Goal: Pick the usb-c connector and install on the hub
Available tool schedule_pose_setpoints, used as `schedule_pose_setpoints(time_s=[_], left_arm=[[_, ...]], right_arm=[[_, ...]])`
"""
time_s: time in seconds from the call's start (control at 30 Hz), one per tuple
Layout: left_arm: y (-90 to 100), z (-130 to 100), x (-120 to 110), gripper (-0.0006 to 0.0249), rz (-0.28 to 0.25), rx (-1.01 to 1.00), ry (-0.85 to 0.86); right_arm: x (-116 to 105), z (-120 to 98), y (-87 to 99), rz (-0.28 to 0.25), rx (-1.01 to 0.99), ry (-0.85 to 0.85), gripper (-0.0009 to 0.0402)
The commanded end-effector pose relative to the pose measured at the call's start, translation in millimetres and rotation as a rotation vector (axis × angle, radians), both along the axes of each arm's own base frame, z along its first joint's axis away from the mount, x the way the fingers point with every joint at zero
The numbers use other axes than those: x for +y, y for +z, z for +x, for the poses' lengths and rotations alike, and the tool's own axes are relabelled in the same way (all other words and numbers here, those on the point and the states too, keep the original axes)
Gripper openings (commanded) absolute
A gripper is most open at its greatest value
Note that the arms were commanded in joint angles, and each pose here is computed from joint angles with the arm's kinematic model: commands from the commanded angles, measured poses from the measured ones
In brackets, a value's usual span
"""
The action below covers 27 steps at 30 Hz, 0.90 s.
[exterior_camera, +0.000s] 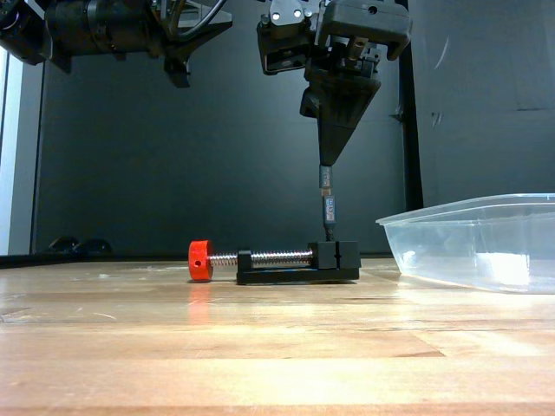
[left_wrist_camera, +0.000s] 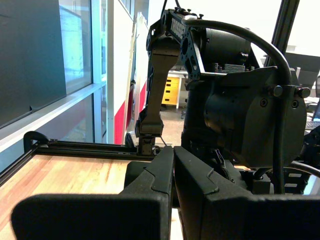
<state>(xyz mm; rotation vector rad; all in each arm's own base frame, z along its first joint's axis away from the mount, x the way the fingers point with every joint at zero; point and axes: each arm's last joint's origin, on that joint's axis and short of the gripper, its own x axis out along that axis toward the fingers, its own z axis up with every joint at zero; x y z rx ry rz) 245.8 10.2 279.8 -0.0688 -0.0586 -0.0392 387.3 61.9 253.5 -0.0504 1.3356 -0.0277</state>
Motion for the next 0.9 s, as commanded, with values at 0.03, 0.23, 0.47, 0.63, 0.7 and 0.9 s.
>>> schedule_pose_setpoints(time_s=[0.03, 0.23, 0.47, 0.63, 0.7, 0.9], left_arm=[[0.0, 0.1, 0.0, 0.0, 0.0, 0.0, 0.0], [0.0, 0.1, 0.1, 0.0, 0.0, 0.0, 0.0], [0.0, 0.1, 0.1, 0.0, 0.0, 0.0, 0.0], [0.0, 0.1, 0.1, 0.0, 0.0, 0.0, 0.0], [0.0, 0.1, 0.0, 0.0, 0.0, 0.0, 0.0], [0.0, 0.1, 0.1, 0.0, 0.0, 0.0, 0.0]], right_arm=[[0.3, -0.1, -0.6, -0.001, 0.004, 0.0, 0.0], [0.0, -0.5, -0.7, -0.002, 0.009, 0.0, 0.0], [0.0, -0.5, -0.7, -0.002, 0.009, 0.0, 0.0], [0.0, -0.5, -0.7, -0.002, 0.008, 0.0, 0.0], [0.0, -0.4, -0.8, -0.005, 0.008, 0.0, 0.0], [-0.6, -2.2, -6.7, -0.013, 0.025, -0.003, 0.0]])
